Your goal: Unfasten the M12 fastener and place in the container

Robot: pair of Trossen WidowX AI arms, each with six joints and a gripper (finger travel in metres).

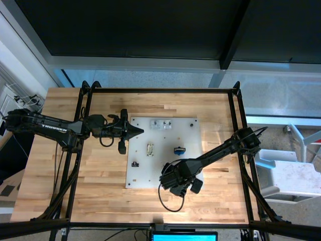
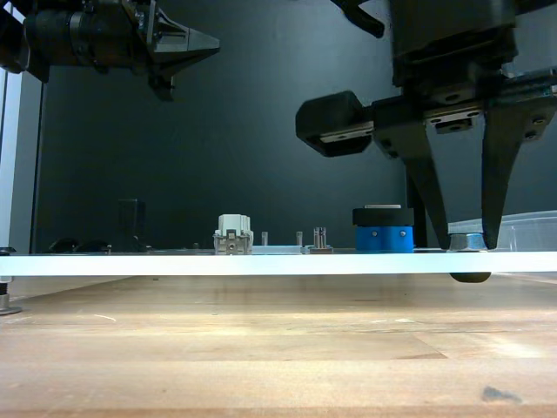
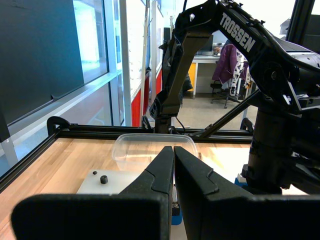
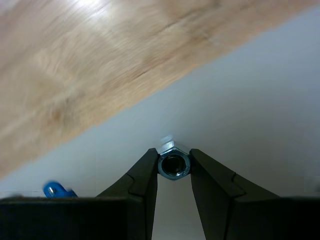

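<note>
The silver M12 nut (image 4: 174, 165) sits low on the white board (image 1: 150, 175) near its near right edge, and no stud ribs show under it. My right gripper (image 2: 466, 237) points straight down with its fingertips (image 4: 148, 162) pressed on two flats of the nut (image 2: 466, 240). The clear container (image 3: 155, 145) lies on the table beyond the board's right edge, behind the right gripper (image 4: 173, 156), with nothing visible inside it. My left gripper (image 1: 140, 131) hovers high over the board's far left edge, shut on nothing.
A blue connector (image 2: 383, 237) and a grey-white connector block (image 2: 233, 237) stand mid-board. A small black post (image 3: 104, 179) marks the board's far right corner. Black frame rails (image 1: 160, 91) edge the table.
</note>
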